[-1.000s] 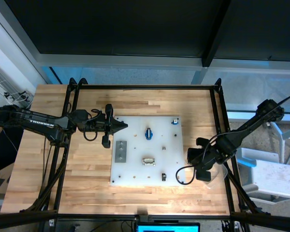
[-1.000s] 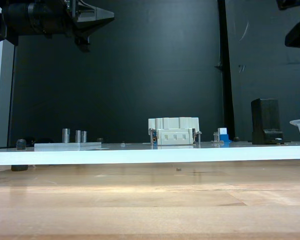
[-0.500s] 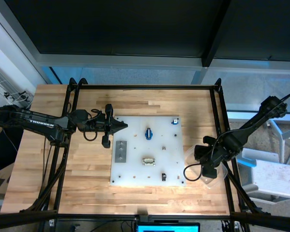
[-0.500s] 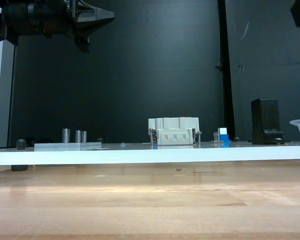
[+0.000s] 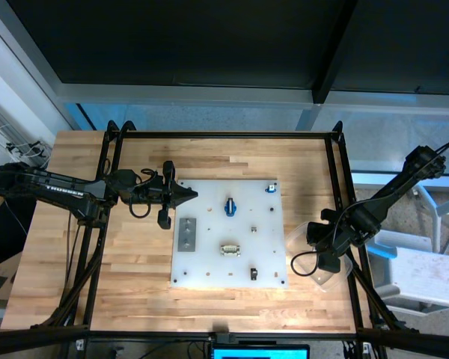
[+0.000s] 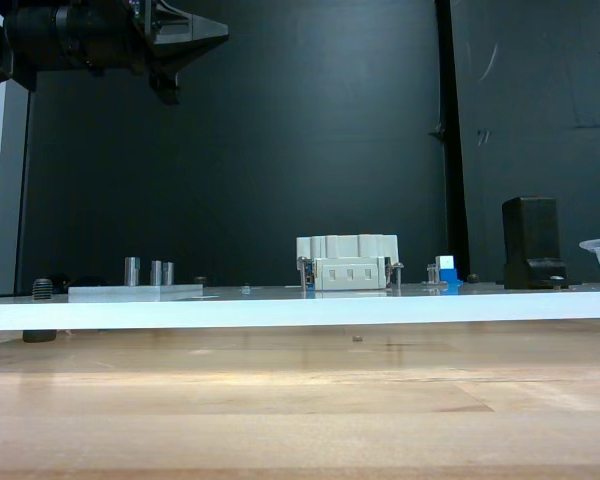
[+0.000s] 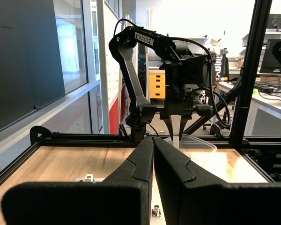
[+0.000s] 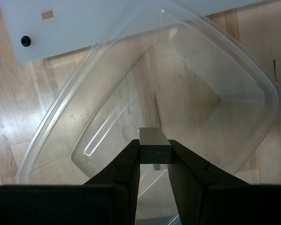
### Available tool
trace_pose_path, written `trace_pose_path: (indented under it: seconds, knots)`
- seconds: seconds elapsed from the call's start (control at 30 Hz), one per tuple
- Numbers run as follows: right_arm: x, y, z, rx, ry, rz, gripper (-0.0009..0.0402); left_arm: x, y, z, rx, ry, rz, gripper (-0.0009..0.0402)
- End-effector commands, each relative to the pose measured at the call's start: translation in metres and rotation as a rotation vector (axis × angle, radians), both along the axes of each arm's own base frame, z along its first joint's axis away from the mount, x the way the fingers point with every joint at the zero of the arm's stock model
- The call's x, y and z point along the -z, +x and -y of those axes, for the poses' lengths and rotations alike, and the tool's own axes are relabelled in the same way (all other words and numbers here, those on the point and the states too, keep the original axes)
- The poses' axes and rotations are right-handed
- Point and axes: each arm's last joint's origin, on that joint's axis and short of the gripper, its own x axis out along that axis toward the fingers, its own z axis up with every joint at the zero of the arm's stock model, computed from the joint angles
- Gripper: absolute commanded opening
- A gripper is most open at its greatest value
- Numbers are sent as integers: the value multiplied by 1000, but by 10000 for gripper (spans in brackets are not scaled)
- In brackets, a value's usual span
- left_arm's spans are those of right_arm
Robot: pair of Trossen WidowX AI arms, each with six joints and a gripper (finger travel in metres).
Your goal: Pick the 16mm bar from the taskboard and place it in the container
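1. My right gripper (image 8: 154, 153) is clamped on the 16mm bar (image 8: 154, 144). One finger presses each flank of the grey metal, and its squared end face shows between my fingertips.
2. The container (image 8: 253, 89) lies directly beneath the bar, with its clear floor and rounded rim spread under and around my fingers. I cannot tell how far the bar hangs above that floor.
3. Beyond the container's rim, ahead of my fingers, is a corner of the taskboard (image 8: 107, 21) with one black screw (image 8: 25, 41).
4. From above, my right gripper (image 5: 325, 254) stands over the container (image 5: 338, 280), just off the edge of the taskboard (image 5: 209, 258) that faces this arm.
5. My left gripper (image 7: 153, 140) has its fingers pressed together on nothing.
6. My left gripper (image 5: 183, 194) hovers raised over its own edge of the taskboard. The grey metal block (image 5: 187, 233) lies on the board near it, and the blue piece (image 5: 230, 206) lies ahead of its tips.
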Motion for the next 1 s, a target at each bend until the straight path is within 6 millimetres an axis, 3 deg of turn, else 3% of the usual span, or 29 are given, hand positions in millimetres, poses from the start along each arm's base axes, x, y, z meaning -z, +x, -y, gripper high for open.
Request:
trace_pose_path:
  seconds: [0.03,0.5,1.0]
  knots:
    - [2,0,0,0,-3,-4,39,0,0,0,0,0,0,0]
    - [4,-1,1,4,-5,-8,47,0,0,0,0,0,0,0]
    - [4,-1,1,1,-6,-7,184,0,0,0,0,0,0,0]
